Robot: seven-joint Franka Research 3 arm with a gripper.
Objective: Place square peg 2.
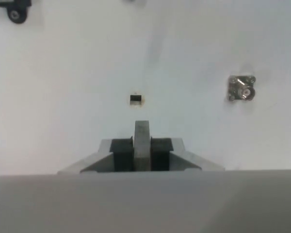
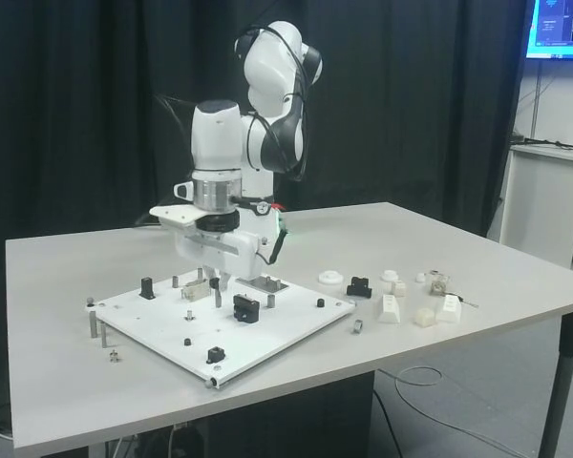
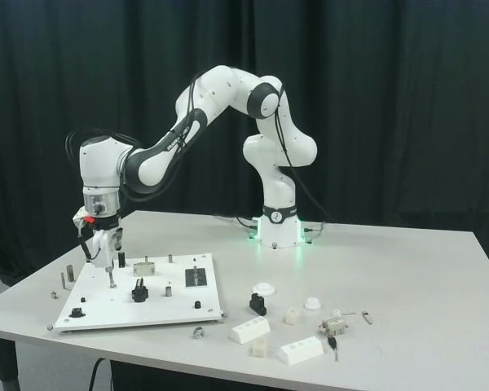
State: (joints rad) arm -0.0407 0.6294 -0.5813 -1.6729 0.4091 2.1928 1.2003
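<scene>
Your black-padded gripper (image 1: 141,145) pinches the slim grey metal square peg (image 1: 141,141) above the smooth white board's (image 1: 63,97) small square hole (image 1: 135,99)

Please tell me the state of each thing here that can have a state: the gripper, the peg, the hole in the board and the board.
Gripper: shut on the peg, above the board.
Grey square metal peg: held upright, not yet in the hole.
Small black square hole: empty, apart from the peg tip.
White flat assembly board: lying flat on the grey table.
</scene>
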